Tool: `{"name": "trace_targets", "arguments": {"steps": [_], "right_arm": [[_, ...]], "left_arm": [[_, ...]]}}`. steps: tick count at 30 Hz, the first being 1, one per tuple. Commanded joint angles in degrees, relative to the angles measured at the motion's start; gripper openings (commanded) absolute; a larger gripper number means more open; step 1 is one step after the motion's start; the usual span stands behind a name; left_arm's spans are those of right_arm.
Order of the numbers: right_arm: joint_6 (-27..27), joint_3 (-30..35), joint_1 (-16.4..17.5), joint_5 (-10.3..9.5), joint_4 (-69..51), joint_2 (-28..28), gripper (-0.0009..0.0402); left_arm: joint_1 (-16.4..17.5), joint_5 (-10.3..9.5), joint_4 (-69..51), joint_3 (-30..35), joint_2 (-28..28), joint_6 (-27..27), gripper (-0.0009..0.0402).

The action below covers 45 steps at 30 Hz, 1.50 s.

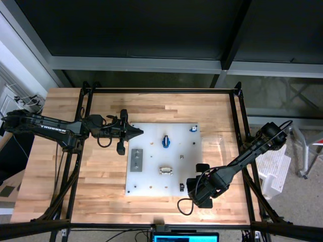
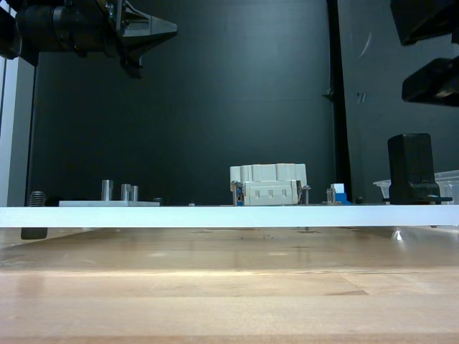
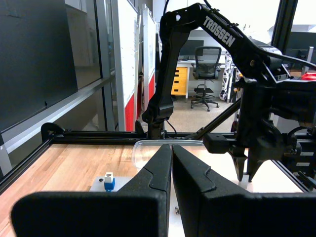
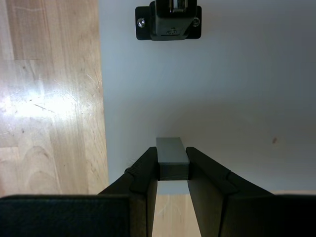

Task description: Pick the 16mm bar and install on taskboard

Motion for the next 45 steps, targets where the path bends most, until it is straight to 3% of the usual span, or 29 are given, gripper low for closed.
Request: {"name": "trace_targets", "arguments": {"steps": [1, 9, 30, 45], "right_arm": [[0.15, -0.66, 0.02, -0.15, 0.96, 0.00, 0.0002], [0.13, -0.72, 0.00, -0.13, 0.96, 0.00, 0.0016], [-0.20, 1.11, 0.07, -0.46, -0.66, -1.22, 0.0211], [-0.15, 1.42, 0.04, -0.63, -2.67, -3.34, 0.0211]], "left_arm": [[0.02, 0.02, 0.02, 0.00, 0.02, 0.00, 0.0000], [0.02, 0.02, 0.02, 0.00, 0.02, 0.00, 0.0000], [0.02, 0.02, 0.02, 0.00, 0.02, 0.00, 0.0000], [0.00, 0.02, 0.02, 0.00, 0.02, 0.00, 0.0000]]}}
